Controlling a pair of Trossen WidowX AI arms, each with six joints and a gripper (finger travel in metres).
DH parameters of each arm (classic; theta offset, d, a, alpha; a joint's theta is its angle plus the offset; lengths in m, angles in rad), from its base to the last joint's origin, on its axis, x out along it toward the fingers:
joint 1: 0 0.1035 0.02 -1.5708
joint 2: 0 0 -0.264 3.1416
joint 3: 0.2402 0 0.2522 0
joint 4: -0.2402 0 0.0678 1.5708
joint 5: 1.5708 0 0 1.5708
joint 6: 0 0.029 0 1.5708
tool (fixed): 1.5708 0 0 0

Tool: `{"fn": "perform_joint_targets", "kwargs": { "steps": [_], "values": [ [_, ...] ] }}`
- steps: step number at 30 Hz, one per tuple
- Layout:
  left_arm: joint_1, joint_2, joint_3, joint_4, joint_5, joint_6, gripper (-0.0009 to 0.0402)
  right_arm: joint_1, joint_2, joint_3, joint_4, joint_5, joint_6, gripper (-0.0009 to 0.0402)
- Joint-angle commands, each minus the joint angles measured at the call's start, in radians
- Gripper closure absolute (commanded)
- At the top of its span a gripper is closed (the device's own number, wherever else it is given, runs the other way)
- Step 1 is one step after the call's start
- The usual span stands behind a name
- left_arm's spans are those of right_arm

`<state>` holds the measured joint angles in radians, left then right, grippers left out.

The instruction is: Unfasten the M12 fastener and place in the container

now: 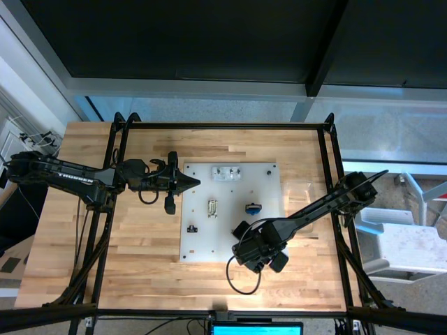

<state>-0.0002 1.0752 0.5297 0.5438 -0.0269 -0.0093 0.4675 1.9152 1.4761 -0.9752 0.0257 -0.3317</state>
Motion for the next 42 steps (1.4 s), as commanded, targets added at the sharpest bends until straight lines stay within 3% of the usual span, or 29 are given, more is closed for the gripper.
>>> {"fn": "perform_joint_targets", "kwargs": {
  "steps": [1,6,9,14,16,33,38,39,40,42],
  "values": [
    [0.000,0.000,0.000,0.000,0.000,0.000,0.0393,0.004,-0.019,0.000,-0.002,-0.002,0.272,0.0197],
    [0.000,0.000,0.000,0.000,0.000,0.000,0.0393,0.005,-0.048,-0.018,-0.006,-0.002,0.624,0.0216],
    [0.000,0.000,0.000,0.000,0.000,0.000,0.0393,0.006,-0.057,-0.040,-0.003,-0.050,0.708,0.0267],
    [0.000,0.000,0.000,0.000,0.000,0.000,0.0393,0.006,-0.058,-0.058,0.002,-0.121,0.716,0.0402],
    [0.000,0.000,0.000,0.000,0.000,0.000,0.0393,0.006,-0.058,-0.063,0.006,-0.129,0.716,0.0384],
    [0.000,0.000,0.000,0.000,0.000,0.000,0.0393,-0.008,-0.058,-0.191,0.185,-0.132,0.717,0.0393],
    [0.000,0.000,0.000,0.000,0.000,0.000,0.0393,-0.010,-0.061,-0.191,0.184,-0.119,0.715,0.0393],
    [0.000,0.000,0.000,0.000,0.000,0.000,0.0393,-0.011,-0.063,-0.191,0.183,-0.104,0.708,0.0393],
    [0.000,0.000,0.000,0.000,0.000,0.000,0.0393,-0.011,-0.063,-0.191,0.180,-0.075,0.708,0.0393],
    [0.000,0.000,0.000,0.000,0.000,0.000,0.0393,-0.011,-0.074,-0.191,0.155,0.029,0.714,0.0393]
  ]
}}
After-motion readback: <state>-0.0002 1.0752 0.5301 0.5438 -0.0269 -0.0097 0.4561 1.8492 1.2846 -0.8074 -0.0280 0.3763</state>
